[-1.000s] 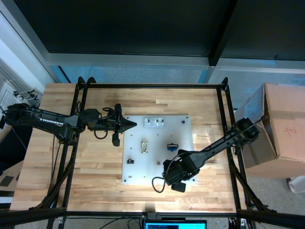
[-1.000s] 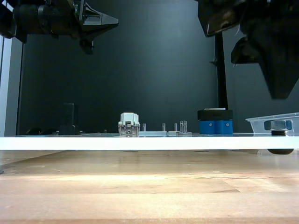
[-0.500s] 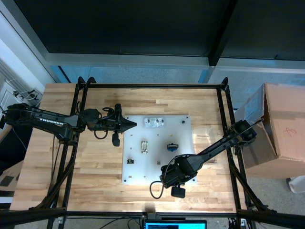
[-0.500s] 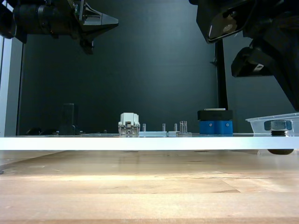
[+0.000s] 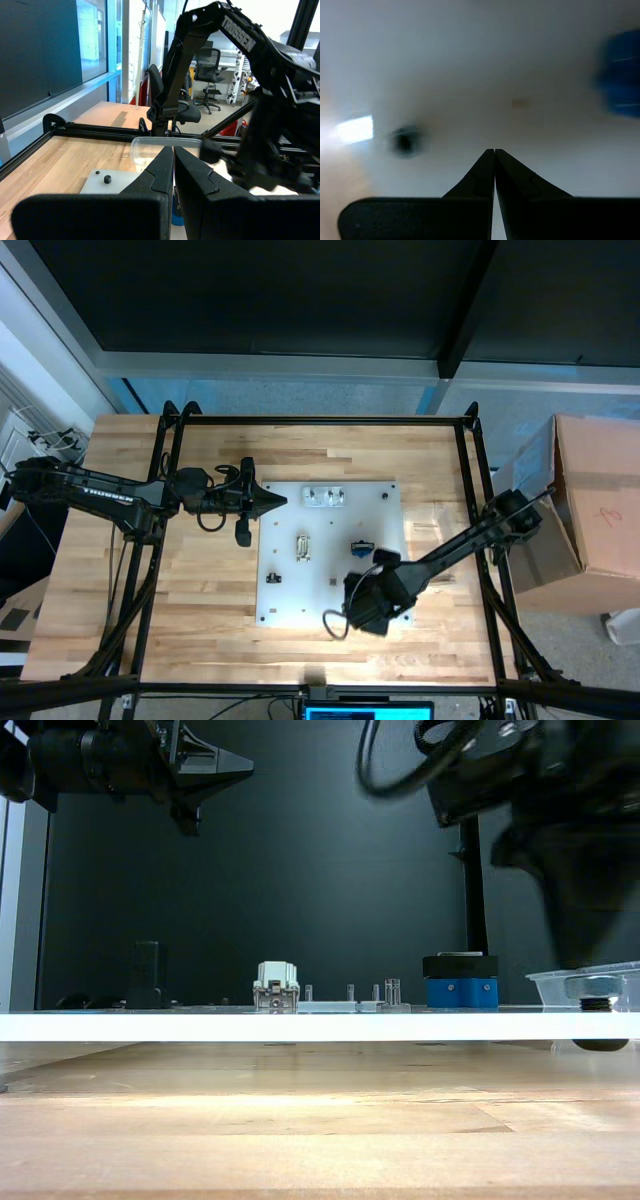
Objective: Unfasten the M12 nut and place it in the container
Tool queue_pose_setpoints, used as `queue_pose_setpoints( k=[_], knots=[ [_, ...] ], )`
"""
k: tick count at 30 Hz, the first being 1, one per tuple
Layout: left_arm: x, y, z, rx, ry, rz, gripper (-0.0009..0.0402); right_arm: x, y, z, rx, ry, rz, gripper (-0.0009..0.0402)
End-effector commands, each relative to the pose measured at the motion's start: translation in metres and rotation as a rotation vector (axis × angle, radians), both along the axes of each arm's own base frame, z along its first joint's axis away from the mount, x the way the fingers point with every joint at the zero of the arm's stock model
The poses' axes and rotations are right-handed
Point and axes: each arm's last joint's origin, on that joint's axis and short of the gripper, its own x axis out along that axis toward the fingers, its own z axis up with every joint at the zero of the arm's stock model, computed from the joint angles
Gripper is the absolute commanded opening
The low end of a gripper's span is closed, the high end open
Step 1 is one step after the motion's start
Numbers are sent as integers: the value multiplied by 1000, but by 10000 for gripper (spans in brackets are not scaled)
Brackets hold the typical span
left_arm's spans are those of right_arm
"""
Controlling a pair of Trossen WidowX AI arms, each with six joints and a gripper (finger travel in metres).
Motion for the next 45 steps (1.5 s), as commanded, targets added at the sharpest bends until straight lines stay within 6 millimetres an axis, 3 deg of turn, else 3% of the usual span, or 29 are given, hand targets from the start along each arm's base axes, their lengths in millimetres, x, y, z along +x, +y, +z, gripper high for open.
queue_pose_setpoints(
  k=[1, 8, 15, 27, 32, 37, 45],
  knots=[
    [0, 0, 0, 0, 1, 0, 0, -3, -1, 7, 10, -10, -6, 0],
    [0, 0, 0, 0, 0, 0, 0, -4, 3, 10, 145, 28, 5, 0],
    [0, 0, 0, 0, 0, 0, 0, 5, 14, 9, 346, 20, 169, 0],
    [0, 0, 0, 0, 0, 0, 0, 15, 20, -12, 350, 8, 172, 0],
    [0, 0, 0, 0, 0, 0, 0, 14, 18, -12, 300, -1, 164, 0],
    [0, 0, 0, 0, 0, 0, 0, 0, 3, -5, 67, 56, 51, 0],
    [0, 0, 0, 0, -1, 0, 0, -4, 1, 6, 83, 33, 17, 0]
  ],
)
